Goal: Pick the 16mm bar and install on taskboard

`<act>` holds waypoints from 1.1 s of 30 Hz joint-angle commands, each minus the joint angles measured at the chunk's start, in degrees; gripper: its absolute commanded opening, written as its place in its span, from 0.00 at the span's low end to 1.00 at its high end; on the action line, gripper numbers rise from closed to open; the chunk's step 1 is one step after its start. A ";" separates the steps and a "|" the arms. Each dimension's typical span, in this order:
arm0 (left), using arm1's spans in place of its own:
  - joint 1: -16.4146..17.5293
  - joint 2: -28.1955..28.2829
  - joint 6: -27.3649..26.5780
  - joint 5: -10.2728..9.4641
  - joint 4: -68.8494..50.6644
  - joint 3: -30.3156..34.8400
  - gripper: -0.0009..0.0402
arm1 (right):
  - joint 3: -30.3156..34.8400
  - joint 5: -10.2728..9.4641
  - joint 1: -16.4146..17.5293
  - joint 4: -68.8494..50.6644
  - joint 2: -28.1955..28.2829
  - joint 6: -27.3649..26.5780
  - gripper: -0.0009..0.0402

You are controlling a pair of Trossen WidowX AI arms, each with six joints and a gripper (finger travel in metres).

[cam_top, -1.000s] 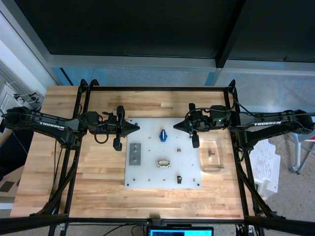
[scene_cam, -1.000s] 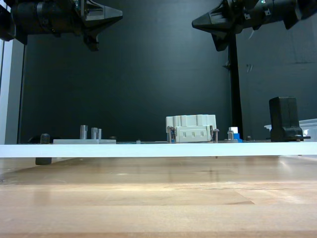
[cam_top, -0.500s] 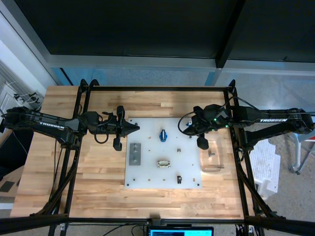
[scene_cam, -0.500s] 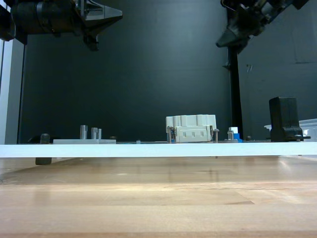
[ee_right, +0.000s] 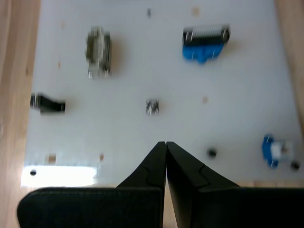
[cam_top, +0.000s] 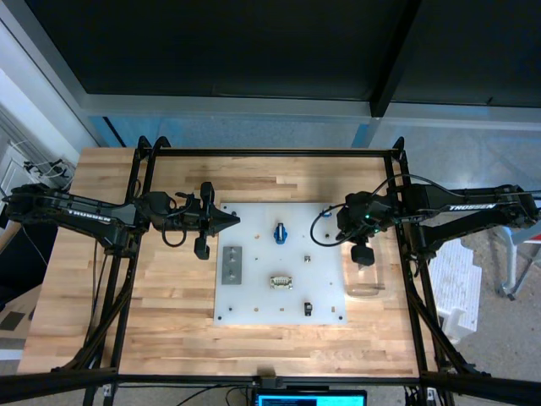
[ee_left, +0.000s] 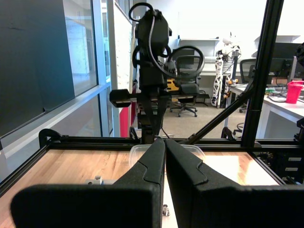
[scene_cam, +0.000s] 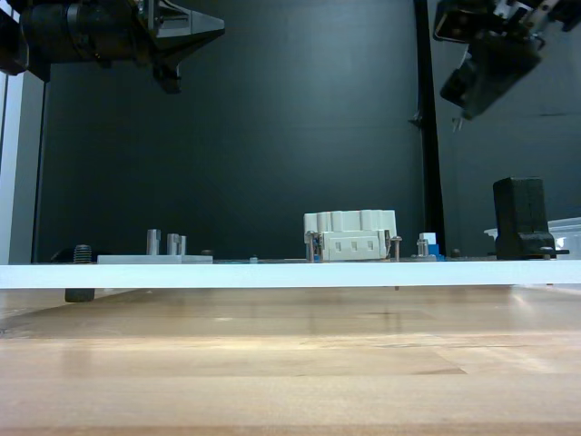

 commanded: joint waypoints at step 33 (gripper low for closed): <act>0.00 0.00 0.00 0.02 0.00 0.00 0.02 | -0.63 9.14 20.17 -23.28 -0.87 19.91 0.02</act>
